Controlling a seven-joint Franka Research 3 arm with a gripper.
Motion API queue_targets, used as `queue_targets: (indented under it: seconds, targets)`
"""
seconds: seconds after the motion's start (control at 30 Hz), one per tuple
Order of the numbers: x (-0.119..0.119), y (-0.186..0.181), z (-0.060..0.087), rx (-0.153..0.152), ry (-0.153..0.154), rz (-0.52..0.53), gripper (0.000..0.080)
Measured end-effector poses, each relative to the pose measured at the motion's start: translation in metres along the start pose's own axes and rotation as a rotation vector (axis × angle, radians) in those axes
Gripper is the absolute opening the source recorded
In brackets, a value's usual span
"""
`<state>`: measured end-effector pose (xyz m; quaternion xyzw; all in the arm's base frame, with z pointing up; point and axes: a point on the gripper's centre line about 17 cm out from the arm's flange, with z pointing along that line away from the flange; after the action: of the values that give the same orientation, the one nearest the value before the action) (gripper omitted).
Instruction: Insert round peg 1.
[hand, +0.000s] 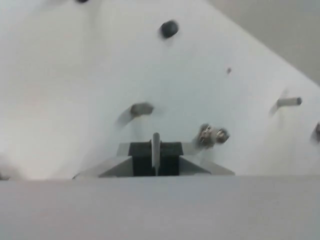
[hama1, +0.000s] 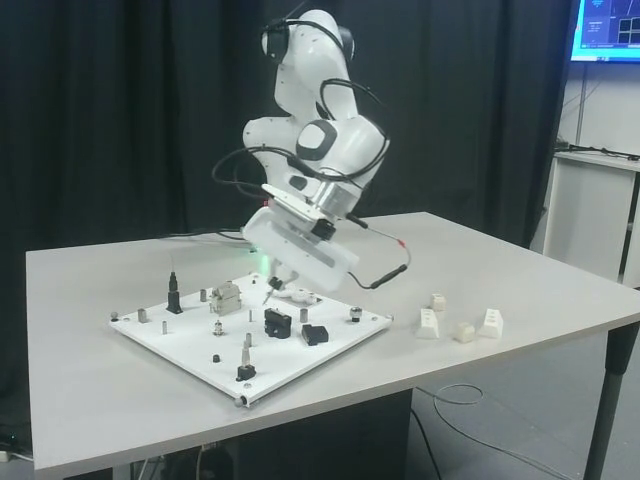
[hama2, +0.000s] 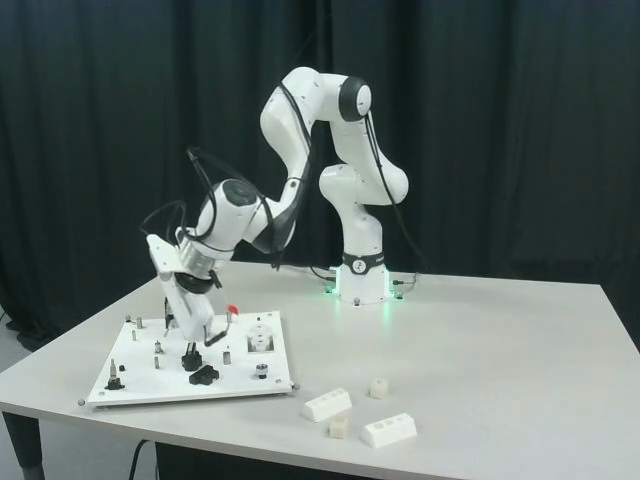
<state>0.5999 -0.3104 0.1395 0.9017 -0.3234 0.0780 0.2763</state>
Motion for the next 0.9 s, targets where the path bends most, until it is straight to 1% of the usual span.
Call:
queue_targets:
  seconds: [0.17, 0.37, 0.67, 0.77, 0.9]
  targets:
    - [0.010, 0.016, 0.009, 0.008, 0.010, -0.007, 0.0029]
    - [0.019, 0.035, 0.024, 0.029, 0.026, -0.001, 0.0029]
    - [0.029, 0.063, 0.048, 0.078, 0.060, 0.020, 0.0029]
    - [0.031, 0.070, 0.056, 0.100, 0.069, 0.037, 0.0029]
    - [0.034, 0.080, 0.066, 0.131, 0.074, 0.067, 0.0029]
